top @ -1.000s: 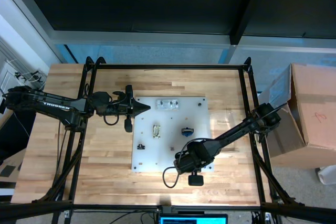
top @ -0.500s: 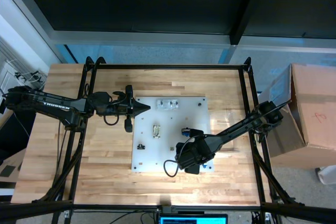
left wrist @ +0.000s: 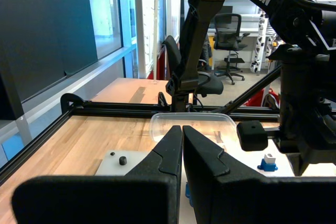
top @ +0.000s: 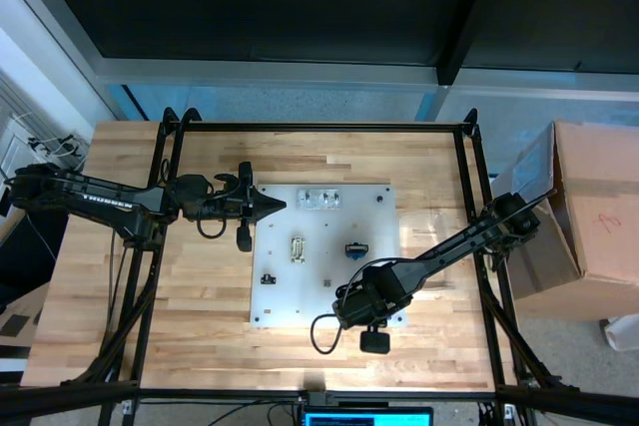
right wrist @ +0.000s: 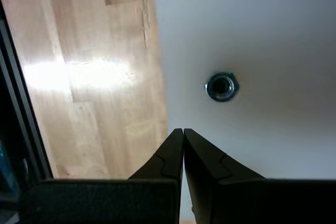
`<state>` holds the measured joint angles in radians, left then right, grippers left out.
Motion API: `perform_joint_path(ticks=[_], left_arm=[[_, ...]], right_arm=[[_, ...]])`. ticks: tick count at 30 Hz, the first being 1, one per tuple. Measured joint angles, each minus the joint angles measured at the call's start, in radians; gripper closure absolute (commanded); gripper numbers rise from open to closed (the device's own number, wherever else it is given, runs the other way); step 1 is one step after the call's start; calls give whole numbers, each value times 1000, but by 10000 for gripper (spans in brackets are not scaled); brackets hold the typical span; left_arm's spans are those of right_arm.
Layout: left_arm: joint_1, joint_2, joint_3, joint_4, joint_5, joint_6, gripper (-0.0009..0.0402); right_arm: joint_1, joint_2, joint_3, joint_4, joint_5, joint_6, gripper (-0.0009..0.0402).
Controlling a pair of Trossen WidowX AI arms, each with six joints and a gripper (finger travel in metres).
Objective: Unfasten the M12 nut and place it in the container
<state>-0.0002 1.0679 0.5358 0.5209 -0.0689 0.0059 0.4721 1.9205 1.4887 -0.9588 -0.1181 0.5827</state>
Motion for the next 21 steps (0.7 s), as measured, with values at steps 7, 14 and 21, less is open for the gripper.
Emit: perform_joint_path(ticks=[7, 14, 21], left_arm=[[0, 0, 0, 0, 0, 0, 393], [0, 0, 0, 0, 0, 0, 393], [0, 0, 0, 0, 0, 0, 393]], right_arm=[[0, 43, -15, 63, -6, -22, 393], [-2, 55, -47, 89, -2, -27, 393], [-1, 55, -48, 80, 47, -31, 393]])
